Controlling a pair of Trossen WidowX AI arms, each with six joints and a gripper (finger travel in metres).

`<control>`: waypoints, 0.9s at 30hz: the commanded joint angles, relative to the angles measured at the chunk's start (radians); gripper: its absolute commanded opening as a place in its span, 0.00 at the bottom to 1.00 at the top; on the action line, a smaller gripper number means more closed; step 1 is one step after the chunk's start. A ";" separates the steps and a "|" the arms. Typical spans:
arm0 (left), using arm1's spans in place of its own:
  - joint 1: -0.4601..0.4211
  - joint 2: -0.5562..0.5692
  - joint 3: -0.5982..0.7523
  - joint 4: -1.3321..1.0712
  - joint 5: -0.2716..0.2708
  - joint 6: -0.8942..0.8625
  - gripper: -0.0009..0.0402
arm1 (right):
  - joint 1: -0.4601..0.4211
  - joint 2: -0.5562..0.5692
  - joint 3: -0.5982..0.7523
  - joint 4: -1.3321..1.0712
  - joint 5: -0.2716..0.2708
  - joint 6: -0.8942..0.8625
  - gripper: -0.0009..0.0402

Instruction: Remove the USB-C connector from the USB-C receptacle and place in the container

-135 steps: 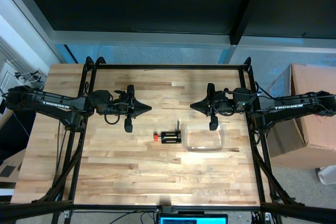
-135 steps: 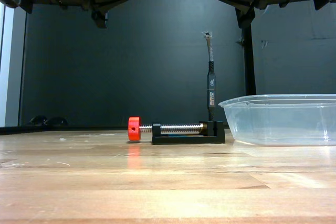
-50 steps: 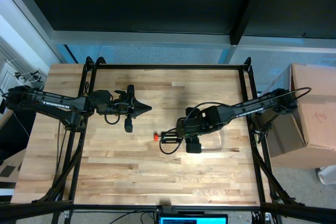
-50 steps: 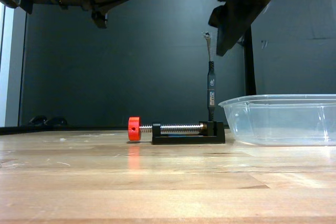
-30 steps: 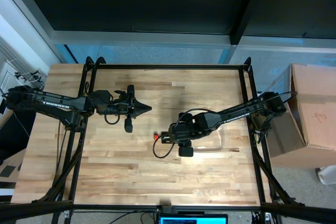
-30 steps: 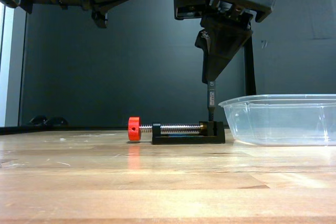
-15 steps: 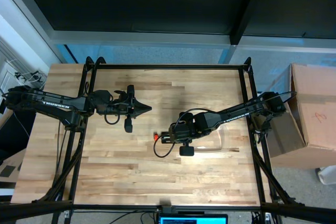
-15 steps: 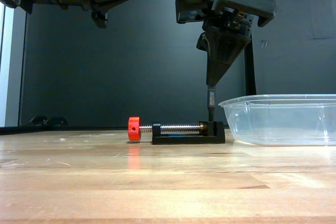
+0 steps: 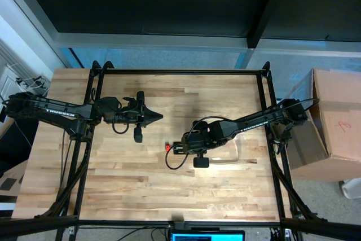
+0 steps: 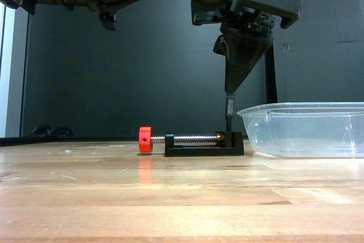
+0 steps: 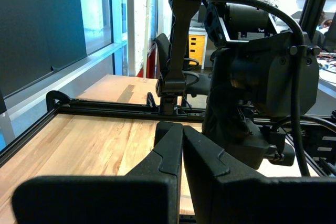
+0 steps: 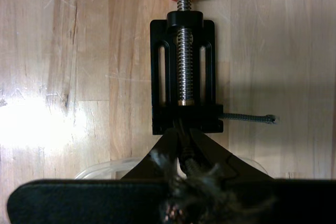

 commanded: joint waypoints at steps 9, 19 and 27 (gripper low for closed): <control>0.000 0.000 0.000 0.000 0.000 0.000 0.02 | 0.000 -0.090 0.002 -0.010 0.003 0.005 0.02; 0.000 0.000 0.000 0.005 0.000 0.000 0.02 | 0.005 -0.159 0.009 -0.040 0.003 0.054 0.02; 0.000 0.000 0.000 0.001 0.000 0.000 0.02 | 0.042 -0.166 0.008 -0.044 0.002 0.051 0.02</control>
